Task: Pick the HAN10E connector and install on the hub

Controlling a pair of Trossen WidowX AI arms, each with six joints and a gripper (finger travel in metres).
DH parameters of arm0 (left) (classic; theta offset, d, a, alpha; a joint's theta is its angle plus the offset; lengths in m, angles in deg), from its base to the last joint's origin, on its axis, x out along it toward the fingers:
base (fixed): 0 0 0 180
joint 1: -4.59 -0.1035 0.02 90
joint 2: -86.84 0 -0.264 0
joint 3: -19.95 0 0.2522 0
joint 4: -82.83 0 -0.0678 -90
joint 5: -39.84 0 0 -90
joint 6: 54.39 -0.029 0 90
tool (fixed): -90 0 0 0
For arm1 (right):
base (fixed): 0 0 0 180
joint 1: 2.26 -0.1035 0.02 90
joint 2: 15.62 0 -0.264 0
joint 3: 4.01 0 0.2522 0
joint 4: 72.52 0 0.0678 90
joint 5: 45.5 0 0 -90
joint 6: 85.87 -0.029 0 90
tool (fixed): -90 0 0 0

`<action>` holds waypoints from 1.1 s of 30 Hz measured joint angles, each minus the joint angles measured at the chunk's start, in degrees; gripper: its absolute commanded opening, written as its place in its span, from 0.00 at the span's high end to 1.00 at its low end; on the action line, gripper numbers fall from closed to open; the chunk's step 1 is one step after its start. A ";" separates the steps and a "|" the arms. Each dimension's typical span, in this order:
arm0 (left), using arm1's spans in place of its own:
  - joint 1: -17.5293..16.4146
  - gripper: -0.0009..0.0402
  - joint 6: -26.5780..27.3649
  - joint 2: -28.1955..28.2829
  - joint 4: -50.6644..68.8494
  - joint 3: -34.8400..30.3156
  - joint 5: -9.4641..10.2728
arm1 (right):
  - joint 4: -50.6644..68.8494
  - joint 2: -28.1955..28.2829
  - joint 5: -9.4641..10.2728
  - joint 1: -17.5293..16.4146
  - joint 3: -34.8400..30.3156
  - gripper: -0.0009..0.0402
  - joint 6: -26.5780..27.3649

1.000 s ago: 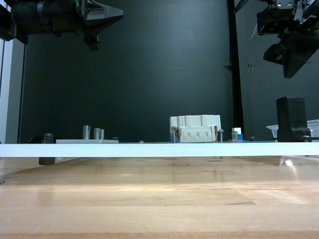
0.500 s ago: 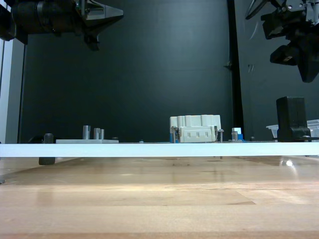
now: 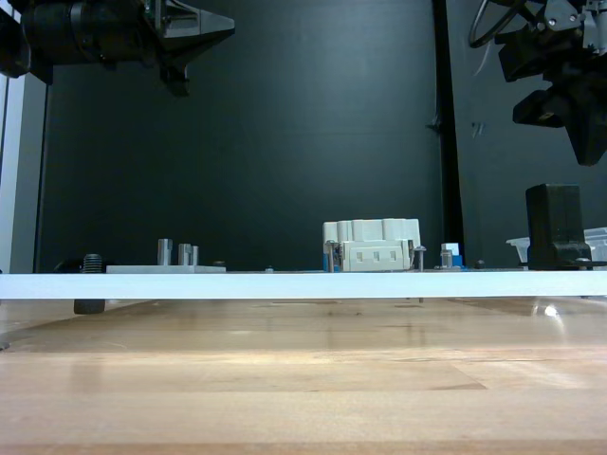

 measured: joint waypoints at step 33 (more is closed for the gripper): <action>0.00 0.98 0.00 0.00 0.00 0.00 -0.02 | -2.64 -0.02 0.50 -0.76 14.71 0.98 -1.25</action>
